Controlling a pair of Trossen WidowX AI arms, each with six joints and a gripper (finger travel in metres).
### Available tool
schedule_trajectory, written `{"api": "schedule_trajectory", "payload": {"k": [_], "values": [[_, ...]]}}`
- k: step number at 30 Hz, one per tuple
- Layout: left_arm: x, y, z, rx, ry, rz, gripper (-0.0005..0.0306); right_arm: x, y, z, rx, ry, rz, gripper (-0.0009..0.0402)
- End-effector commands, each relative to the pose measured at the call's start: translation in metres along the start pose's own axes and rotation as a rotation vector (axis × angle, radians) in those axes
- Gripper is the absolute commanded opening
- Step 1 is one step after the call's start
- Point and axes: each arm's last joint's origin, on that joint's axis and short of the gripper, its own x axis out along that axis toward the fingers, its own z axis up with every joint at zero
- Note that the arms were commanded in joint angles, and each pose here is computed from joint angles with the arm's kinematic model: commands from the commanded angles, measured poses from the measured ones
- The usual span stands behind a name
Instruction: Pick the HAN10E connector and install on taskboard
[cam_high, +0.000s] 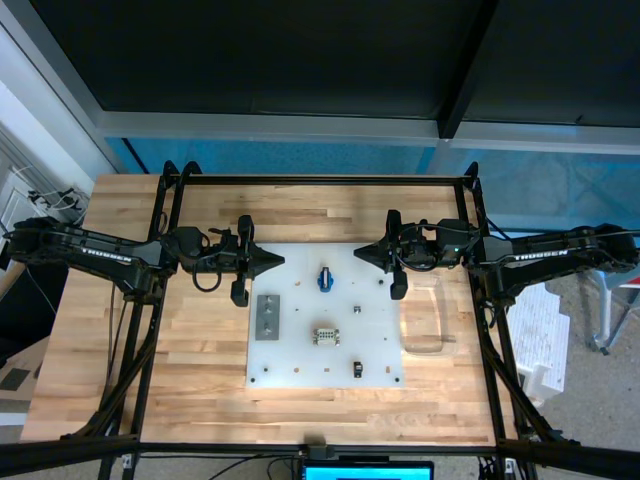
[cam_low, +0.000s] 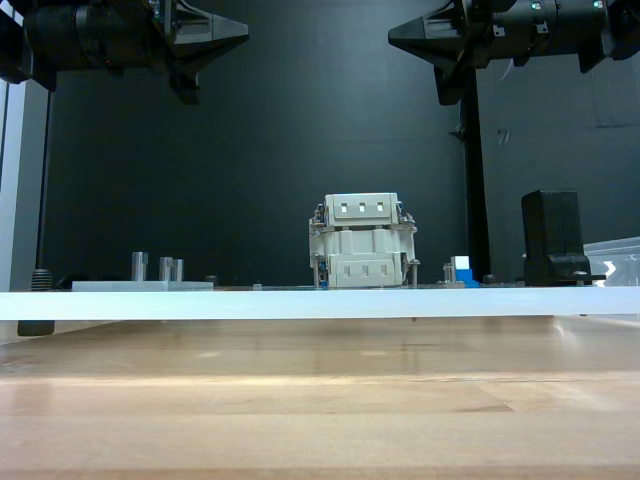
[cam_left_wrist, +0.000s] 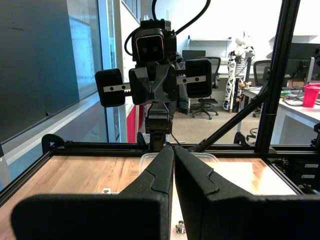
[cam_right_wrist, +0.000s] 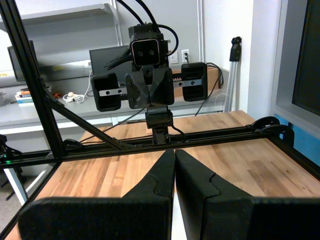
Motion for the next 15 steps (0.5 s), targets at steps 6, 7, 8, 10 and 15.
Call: {"api": "schedule_trajectory", "payload": {"k": [6,7,8,10,15], "values": [[0.0,0.0,0.0,0.0,0.0,0.0,0.0001,0.0001,0.0001,-0.0008,-0.001,0.003,0.0,0.0],[0.0,0.0,0.0,0.0,0.0,0.0,0.0001,0.0,-0.0001,-0.001,-0.001,0.004,0.0,0.0],[-0.0001,0.0001,0.0001,0.0,0.0,0.0,0.0001,0.0,0.0,-0.0014,-0.001,0.005,0.0,0.0],[0.0,0.0,0.0,0.0,0.0,0.0,0.0001,-0.0001,0.0,-0.0021,0.002,0.007,0.0,0.0],[0.0,0.0,0.0,0.0,0.0,0.0,0.0001,-0.0002,0.0002,-0.0027,0.001,0.008,0.001,0.0]]}}
